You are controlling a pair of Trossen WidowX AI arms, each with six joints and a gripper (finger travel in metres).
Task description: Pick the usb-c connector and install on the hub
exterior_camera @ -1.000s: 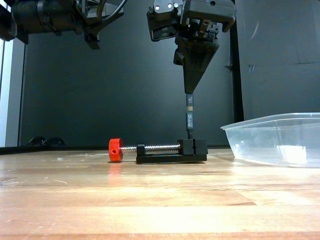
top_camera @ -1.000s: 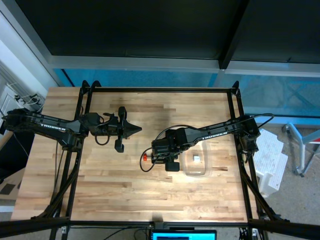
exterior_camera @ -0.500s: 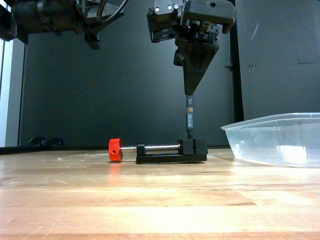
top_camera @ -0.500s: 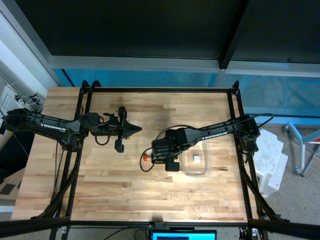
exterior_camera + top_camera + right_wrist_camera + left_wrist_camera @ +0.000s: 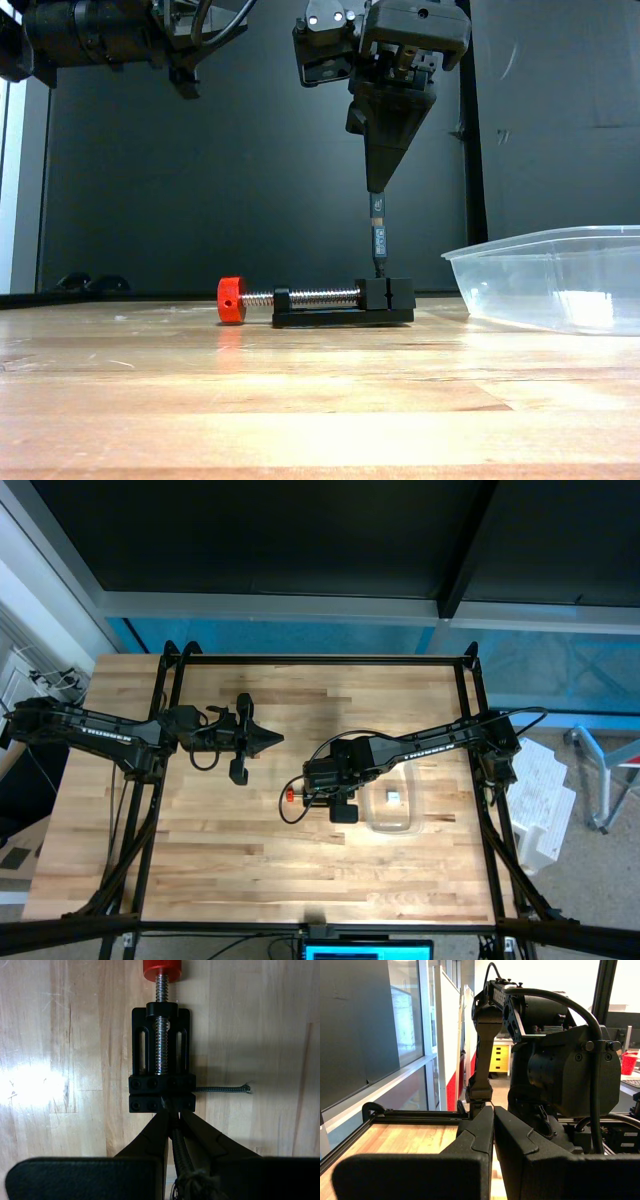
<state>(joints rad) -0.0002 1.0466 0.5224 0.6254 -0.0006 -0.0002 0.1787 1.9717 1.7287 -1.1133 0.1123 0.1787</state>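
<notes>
Right claw point(image 5: 377, 186) pinching the usb-c connector point(image 5: 378, 236), upright, tip meeting the black clamp point(image 5: 345, 300) mid-table, near the plastic tub point(image 5: 550, 280). Left claw point(image 5: 272, 740) closed, empty, aloft over the table's left half.

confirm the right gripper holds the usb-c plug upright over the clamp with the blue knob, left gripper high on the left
The knob is red, not blue; the low view shows it. Otherwise right: the right gripper holds the usb-c plug upright, tip at the clamp, and the left gripper hangs shut, high on the left.
</notes>
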